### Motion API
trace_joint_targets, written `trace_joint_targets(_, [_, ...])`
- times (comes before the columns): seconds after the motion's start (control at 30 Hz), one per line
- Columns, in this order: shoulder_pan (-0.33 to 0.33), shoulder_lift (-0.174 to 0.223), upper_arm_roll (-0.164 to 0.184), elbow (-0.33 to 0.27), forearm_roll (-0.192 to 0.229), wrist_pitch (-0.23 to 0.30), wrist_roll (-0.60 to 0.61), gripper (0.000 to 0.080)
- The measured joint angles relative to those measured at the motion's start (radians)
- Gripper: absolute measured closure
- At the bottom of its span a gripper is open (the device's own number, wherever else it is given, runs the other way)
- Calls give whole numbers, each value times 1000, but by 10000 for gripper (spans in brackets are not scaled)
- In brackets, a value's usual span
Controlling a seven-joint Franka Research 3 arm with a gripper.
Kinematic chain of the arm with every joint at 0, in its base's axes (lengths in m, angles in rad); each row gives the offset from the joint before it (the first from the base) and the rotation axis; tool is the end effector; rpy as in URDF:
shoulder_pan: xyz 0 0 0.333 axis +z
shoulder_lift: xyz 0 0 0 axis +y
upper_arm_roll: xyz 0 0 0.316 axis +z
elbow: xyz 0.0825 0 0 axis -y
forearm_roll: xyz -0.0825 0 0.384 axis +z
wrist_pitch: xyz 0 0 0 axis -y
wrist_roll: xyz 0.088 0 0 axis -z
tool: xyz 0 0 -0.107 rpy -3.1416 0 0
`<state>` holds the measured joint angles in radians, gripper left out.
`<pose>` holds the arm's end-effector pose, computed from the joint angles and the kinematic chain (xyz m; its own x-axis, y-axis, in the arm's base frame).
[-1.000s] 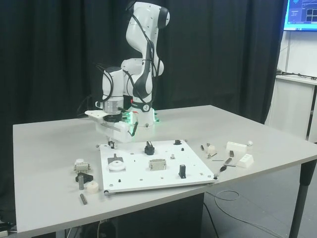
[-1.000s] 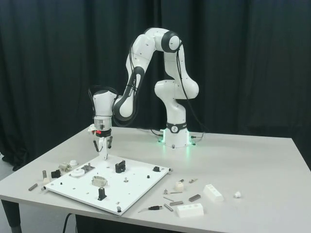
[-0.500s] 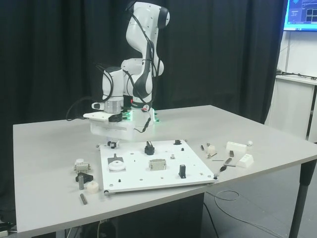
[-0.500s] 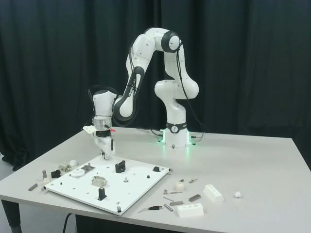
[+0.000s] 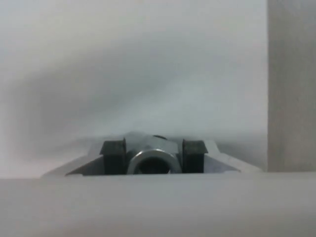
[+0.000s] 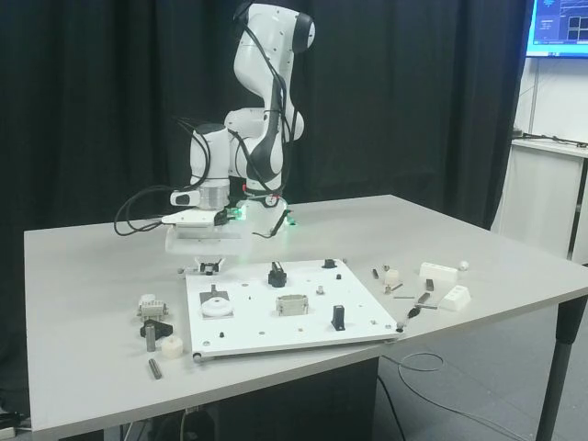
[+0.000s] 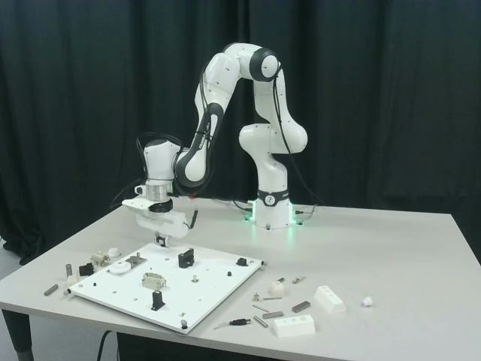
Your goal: Remove bolt 4.
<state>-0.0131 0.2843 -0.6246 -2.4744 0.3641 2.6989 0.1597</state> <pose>0.3672 -0.3027 0.2030 0.4473 -0.8941 0.0207 -0.8944 -0.4473 0.0022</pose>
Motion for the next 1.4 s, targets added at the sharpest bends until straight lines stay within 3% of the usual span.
trace_joint_targets(0.33, [-3, 0, 0, 5, 5, -14, -334, 561])
trace_joint_targets(0.67, [-10, -1, -3, 12, 33, -33, -549, 561])
trace_joint_targets(0.97, [-19, -12, -14, 15, 60, -45, -632, 561])
trace_joint_targets(1.4, [-20, -70, -18, 28, 69, -95, -646, 561])
